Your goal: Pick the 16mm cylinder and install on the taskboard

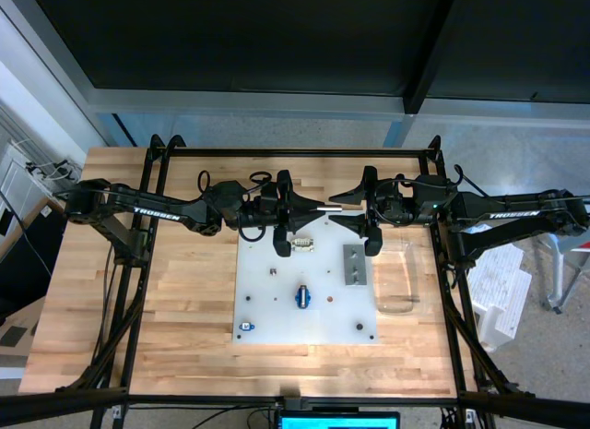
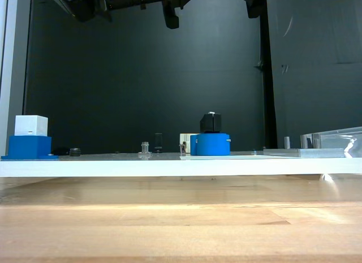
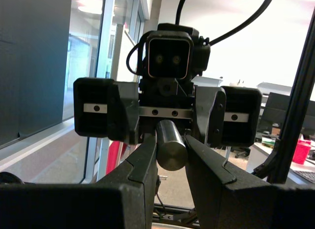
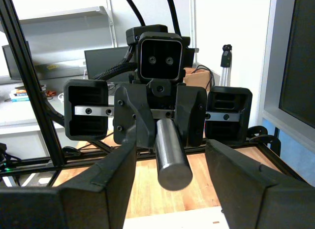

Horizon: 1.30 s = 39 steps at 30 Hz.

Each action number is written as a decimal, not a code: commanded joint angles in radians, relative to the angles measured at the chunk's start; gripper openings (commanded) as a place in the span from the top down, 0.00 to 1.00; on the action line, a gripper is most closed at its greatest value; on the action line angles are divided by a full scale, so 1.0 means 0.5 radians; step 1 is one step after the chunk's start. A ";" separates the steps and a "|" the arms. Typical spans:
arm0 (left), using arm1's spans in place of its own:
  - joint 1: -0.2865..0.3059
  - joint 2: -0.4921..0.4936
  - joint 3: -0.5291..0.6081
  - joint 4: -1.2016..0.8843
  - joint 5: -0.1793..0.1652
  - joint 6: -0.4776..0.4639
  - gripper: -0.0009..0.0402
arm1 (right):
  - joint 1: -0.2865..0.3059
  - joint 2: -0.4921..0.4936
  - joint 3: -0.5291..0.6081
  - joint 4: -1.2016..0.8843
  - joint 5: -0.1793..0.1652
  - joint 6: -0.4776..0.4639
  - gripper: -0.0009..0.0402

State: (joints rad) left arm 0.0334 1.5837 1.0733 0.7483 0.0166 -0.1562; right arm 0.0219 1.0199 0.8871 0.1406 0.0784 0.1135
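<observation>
Left tool (image 1: 304,208) pinches the 16mm cylinder (image 4: 172,155) above the taskboard (image 1: 277,304), its axis aimed into my spread right tool (image 1: 343,210).

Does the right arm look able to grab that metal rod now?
Probably yes. The right gripper is open, facing the free end of the 16mm cylinder, which the left gripper holds out toward it; nothing stands between.

Even light, backlit wrist views
</observation>
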 commanded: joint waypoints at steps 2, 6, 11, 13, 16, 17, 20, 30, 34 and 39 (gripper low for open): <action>-0.001 0.000 0.000 -0.005 0.002 0.001 0.97 | 0.001 0.002 0.002 0.002 -0.001 -0.001 0.58; -0.001 0.000 0.000 -0.005 0.002 0.000 0.97 | 0.000 0.002 0.002 0.002 -0.001 -0.001 0.63; -0.001 0.000 0.000 -0.004 0.002 0.001 0.97 | 0.000 0.004 0.002 0.005 0.000 0.000 0.70; -0.001 0.000 0.000 -0.004 0.002 0.000 0.97 | 0.000 0.004 0.002 0.005 -0.001 0.000 0.74; -0.001 0.000 0.000 -0.003 0.002 0.000 0.97 | 0.001 0.004 0.002 0.005 0.000 -0.001 0.79; -0.001 0.000 0.000 -0.002 0.002 0.001 0.97 | 0.001 0.004 0.002 0.005 0.000 -0.001 0.81; 0.000 0.000 0.000 -0.002 0.001 0.000 0.97 | 0.000 0.004 0.002 0.005 -0.001 -0.001 0.87; -0.001 0.000 0.000 -0.005 0.002 -0.005 0.94 | 0.001 0.004 0.002 -0.002 -0.001 -0.023 0.97; -0.002 0.000 -0.002 -0.037 0.021 0.011 0.80 | 0.000 -0.008 0.002 -0.006 0.000 -0.037 0.96; 0.001 -0.072 -0.050 -0.110 0.048 0.009 0.65 | 0.000 -0.044 0.002 -0.072 0.002 -0.037 0.96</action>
State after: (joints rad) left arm 0.0330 1.5639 1.0580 0.7002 0.0380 -0.1520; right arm 0.0216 1.0046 0.8871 0.1123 0.0830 0.0940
